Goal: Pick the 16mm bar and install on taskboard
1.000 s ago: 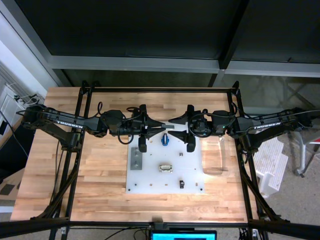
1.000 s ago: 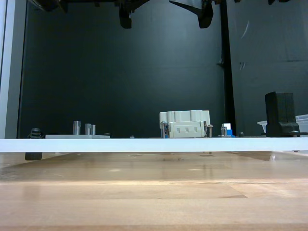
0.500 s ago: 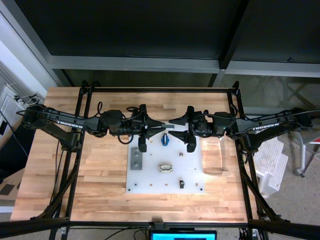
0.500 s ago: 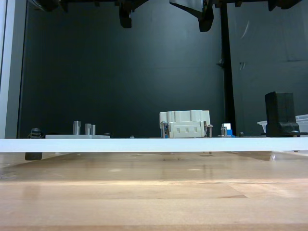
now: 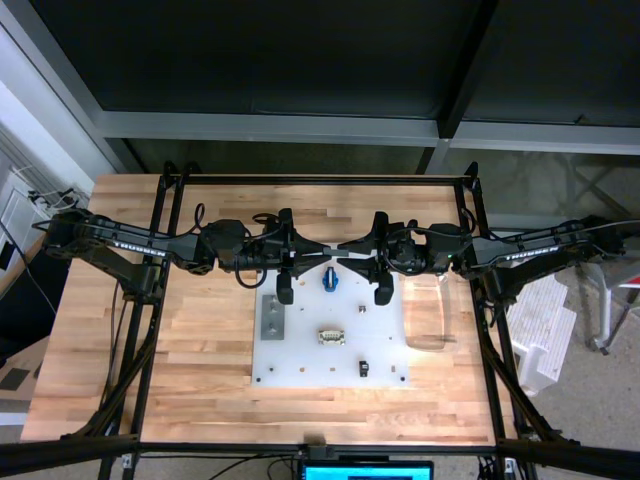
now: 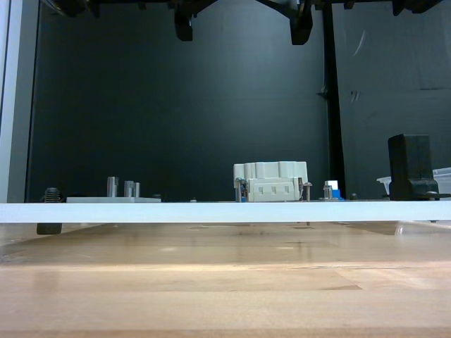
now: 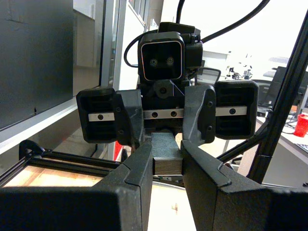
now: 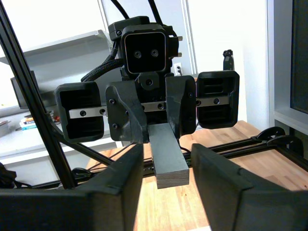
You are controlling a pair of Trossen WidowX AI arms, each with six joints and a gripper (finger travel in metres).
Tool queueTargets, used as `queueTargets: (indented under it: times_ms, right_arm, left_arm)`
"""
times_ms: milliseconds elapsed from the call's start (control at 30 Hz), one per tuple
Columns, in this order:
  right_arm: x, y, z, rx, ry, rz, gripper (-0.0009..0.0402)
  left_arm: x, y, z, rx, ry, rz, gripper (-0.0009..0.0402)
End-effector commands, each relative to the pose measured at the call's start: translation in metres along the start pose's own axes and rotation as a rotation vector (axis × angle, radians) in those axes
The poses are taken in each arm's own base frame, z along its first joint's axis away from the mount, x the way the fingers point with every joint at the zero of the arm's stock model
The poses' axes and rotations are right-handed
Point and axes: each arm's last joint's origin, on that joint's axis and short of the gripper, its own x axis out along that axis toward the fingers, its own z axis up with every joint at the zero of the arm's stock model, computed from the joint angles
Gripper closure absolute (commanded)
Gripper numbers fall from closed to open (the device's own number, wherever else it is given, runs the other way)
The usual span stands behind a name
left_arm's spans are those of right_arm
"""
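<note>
Wooden desk (image 5: 200, 370) under a dark back wall carries a white task board (image 5: 300, 365), and both arms reach inward well above it. On the left, the left pincer (image 5: 318, 254) points toward its partner, its fingers (image 7: 139, 178) clamped on the 16mm bar (image 7: 167, 161). The bar lies level and sticks out past the left pincer's tips toward the right pincer, clear of the board. A grey block (image 5: 271, 322) sits on the board, nearer the front edge than the left pincer. A blue part (image 5: 331, 280) stands below the spot where the two pincers meet, with a white connector (image 5: 331, 338) further forward. On the right, the right pincer (image 5: 348, 250) faces the left one. Its fingers (image 8: 226, 183) are spread on either side of the bar's free end, and a gap shows on each side.
</note>
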Motion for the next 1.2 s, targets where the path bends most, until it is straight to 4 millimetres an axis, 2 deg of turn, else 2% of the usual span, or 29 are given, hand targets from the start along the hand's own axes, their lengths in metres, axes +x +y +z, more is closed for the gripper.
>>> queueTargets:
  times_ms: [33,300,433,967,1200]
  right_arm:
    - [0.0,0.0,0.0,-0.004,0.002,-0.002,0.03]
    - [0.0,0.0,0.0,-0.007,0.002,-0.002,0.0361]
    - [0.0,0.0,0.0,-0.007,0.001,-0.002,0.0376]
    - [-0.005,0.0,0.003,-0.034,0.009,-0.002,0.0391]
    - [-0.015,-0.001,0.004,-0.077,0.158,-0.031,0.0391]
  left_arm:
    - [0.0,0.0,0.0,0.0,0.001,0.0,0.0333]
    - [0.0,0.0,0.0,-0.001,0.001,0.0,0.0332]
    - [0.0,0.0,0.0,-0.019,0.0,0.004,0.0313]
    - [-0.001,0.0,-0.001,-0.017,0.021,0.006,0.0202]
    - [-0.016,0.001,0.004,-0.011,0.072,0.008,0.0179]
